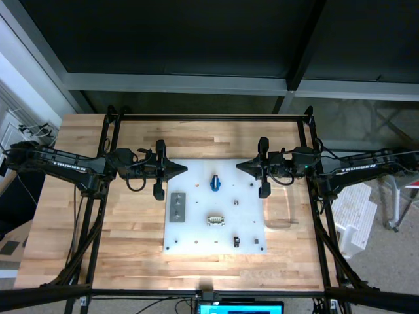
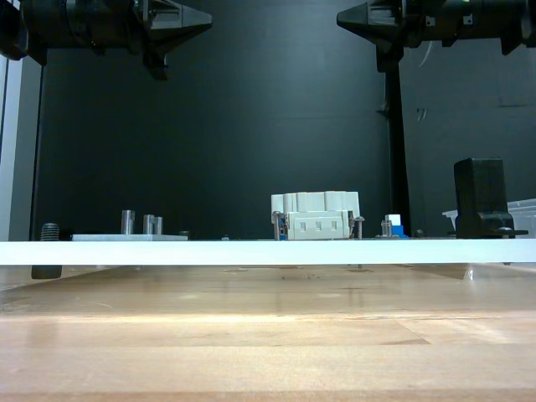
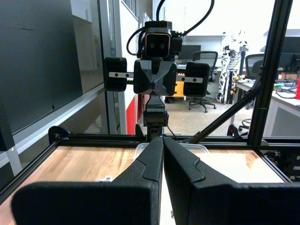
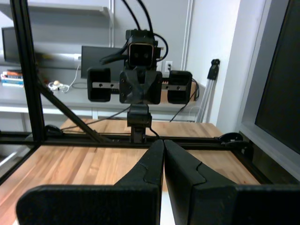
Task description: Pick the 16mm bar and install on taskboard
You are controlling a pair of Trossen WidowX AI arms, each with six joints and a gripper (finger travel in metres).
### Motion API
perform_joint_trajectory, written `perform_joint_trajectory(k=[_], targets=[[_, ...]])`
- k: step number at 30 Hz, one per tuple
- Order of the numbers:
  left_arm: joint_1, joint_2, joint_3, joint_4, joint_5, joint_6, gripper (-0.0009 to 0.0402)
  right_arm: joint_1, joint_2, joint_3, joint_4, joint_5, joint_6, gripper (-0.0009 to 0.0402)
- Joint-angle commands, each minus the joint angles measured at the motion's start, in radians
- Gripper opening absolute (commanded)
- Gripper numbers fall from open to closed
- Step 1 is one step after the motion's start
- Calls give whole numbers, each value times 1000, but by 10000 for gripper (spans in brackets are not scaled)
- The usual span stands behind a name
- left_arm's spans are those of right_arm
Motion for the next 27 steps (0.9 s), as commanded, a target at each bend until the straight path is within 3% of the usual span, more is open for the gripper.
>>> perform_joint_trajectory(k=[1, 27], targets=[[0, 0, 0, 0, 0, 0, 0, -6, 1, -3, 5, -6, 11, 0], [0, 0, 0, 0, 0, 0, 0, -21, 1, -17, 5, -30, 37, 0]])
